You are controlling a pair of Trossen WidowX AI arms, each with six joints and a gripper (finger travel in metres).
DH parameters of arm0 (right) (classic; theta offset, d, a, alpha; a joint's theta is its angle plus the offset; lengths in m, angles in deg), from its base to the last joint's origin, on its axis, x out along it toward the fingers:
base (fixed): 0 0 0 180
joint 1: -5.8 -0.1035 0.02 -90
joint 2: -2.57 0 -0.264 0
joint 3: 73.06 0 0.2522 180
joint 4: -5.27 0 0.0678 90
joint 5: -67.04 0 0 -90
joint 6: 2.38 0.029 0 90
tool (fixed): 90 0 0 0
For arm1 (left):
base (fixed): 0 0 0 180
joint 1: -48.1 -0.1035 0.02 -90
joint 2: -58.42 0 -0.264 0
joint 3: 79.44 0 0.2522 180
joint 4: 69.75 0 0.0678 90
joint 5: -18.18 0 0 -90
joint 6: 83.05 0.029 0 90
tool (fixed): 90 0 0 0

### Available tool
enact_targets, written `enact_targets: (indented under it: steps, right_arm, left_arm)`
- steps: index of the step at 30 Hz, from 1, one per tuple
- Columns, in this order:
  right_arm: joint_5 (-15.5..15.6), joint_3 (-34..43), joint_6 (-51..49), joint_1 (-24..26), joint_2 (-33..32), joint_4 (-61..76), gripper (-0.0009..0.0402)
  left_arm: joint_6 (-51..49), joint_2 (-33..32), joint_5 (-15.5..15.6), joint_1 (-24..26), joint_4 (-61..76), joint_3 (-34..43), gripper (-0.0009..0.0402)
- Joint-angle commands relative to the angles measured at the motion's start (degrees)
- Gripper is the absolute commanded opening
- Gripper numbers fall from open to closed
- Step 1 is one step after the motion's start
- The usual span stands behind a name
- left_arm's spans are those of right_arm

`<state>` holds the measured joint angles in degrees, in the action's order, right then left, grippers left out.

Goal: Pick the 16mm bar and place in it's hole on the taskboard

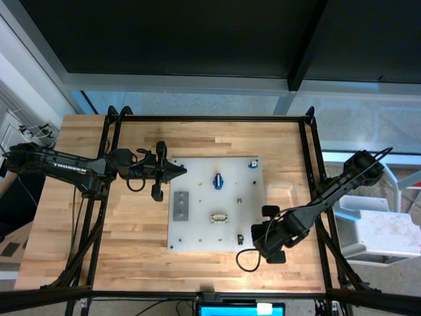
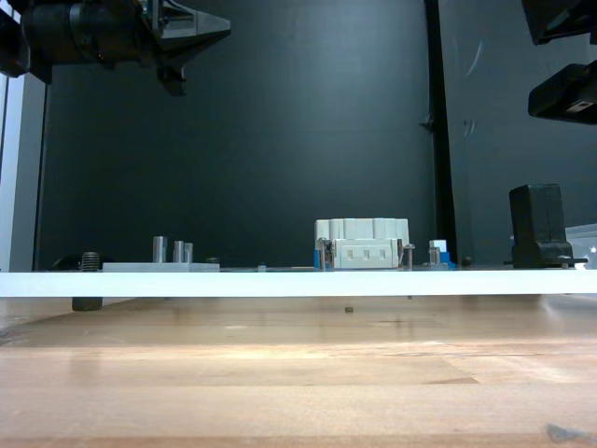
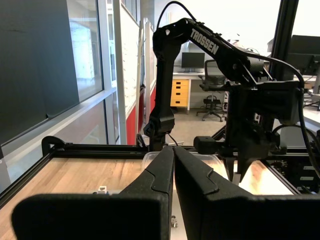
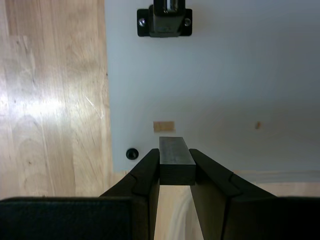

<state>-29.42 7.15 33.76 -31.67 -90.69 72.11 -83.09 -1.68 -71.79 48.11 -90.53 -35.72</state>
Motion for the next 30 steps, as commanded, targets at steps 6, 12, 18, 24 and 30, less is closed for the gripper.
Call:
enact_targets:
  steps: [6,12,18,24,30]
  right_arm:
    - [-0.11,0.74,0.28,-0.02,-2.60,-1.33,0.0004]
    - [-0.11,0.28,0.74,0.00,-3.74,-2.21,0.0004]
    - [-0.15,-0.96,1.11,0.00,-3.74,-3.48,0.0004]
    - [-0.17,-1.86,1.55,-0.02,-3.74,-5.03,0.0004]
    - [-0.02,-3.43,1.55,-0.02,-3.74,-6.51,0.0004]
  left_arm:
    - [0.00,0.00,0.00,0.00,0.00,0.00,0.0000]
    - [0.02,0.00,0.00,0.00,0.00,0.00,0.0000]
    - [0.00,0.00,0.00,0.00,0.00,0.00,0.0000]
    - [0.00,0.00,0.00,0.00,0.00,0.00,0.0000]
    - [0.02,0.00,0.00,0.00,-0.02,0.00,0.0000]
